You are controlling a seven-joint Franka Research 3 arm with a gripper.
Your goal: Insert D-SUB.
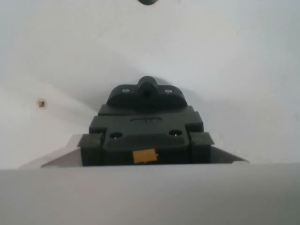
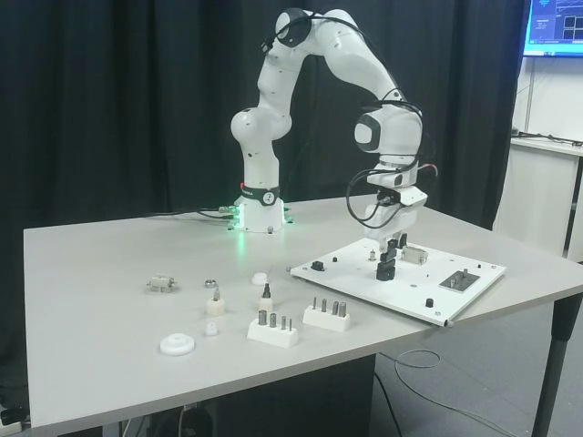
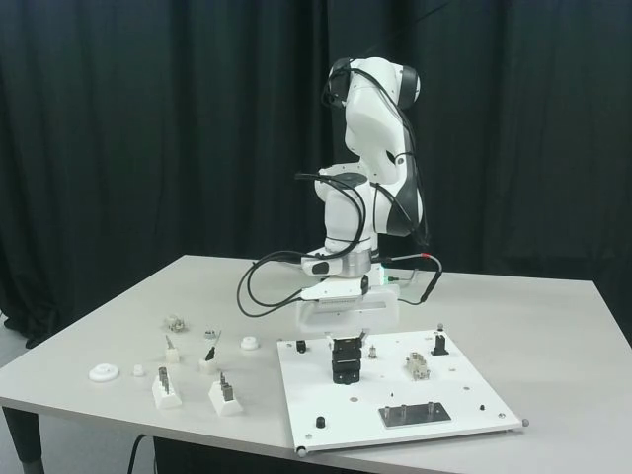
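Note:
A black D-SUB connector (image 2: 386,265) stands upright over the white board (image 2: 351,273), held between the fingers of my gripper (image 2: 393,244). In the second room view the connector (image 3: 347,363) hangs under the gripper (image 3: 348,343), its lower end at the board's (image 3: 306,415) surface. I cannot tell whether it touches. In the wrist view the connector (image 1: 145,123) fills the middle, with the gripper (image 1: 146,149) shut on its sides and the black fingertips (image 1: 91,148) flanking it above the white board (image 1: 225,70).
On the board stand a small metal socket block (image 3: 416,366), a grey plate with pegs (image 3: 415,415) and black knobs (image 3: 440,344). On the grey table (image 2: 91,273) left of the board are two white peg holders (image 2: 272,328), a white gear (image 2: 176,344) and small parts (image 2: 161,284).

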